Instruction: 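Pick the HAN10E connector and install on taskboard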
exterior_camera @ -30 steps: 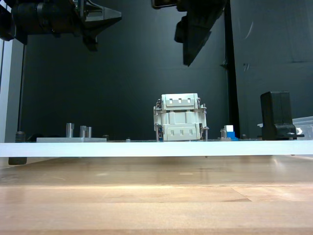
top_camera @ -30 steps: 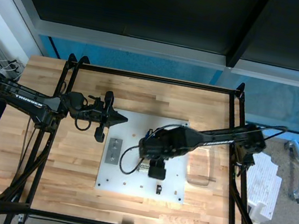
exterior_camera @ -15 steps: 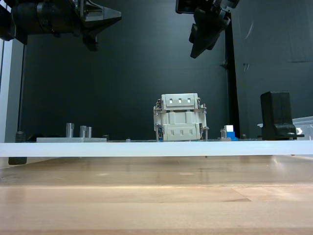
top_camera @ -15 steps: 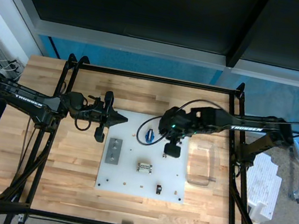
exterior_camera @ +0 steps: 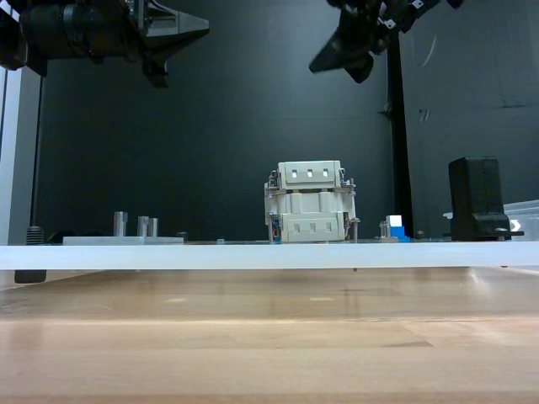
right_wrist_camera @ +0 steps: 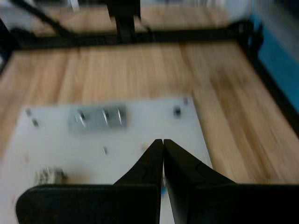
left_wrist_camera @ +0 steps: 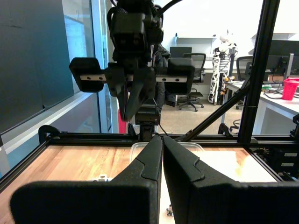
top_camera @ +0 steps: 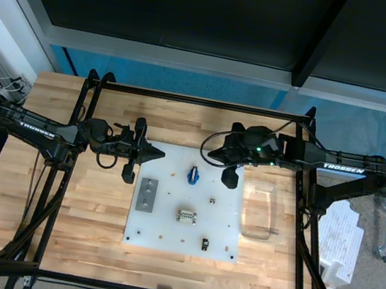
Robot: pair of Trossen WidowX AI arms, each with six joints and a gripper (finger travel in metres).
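Though left end effector (top_camera: 157, 153), right end effector (top_camera: 231, 180) aloft, HAN10E connector (top_camera: 185, 217) below

Low view:
- left end effector (exterior_camera: 184, 30), high over the taskboard's left end, arm cut off by the top and left edges
- right end effector (exterior_camera: 327, 59), high right of centre, arm cut off by the top edge
- taskboard (exterior_camera: 253, 255) edge-on, upper face hidden
- blue part (exterior_camera: 394, 225) too small to make out

Right wrist view: blurred; HAN10E connector (right_wrist_camera: 50, 175) a pale smudge

High view: small black part (top_camera: 205, 244) too small for detail
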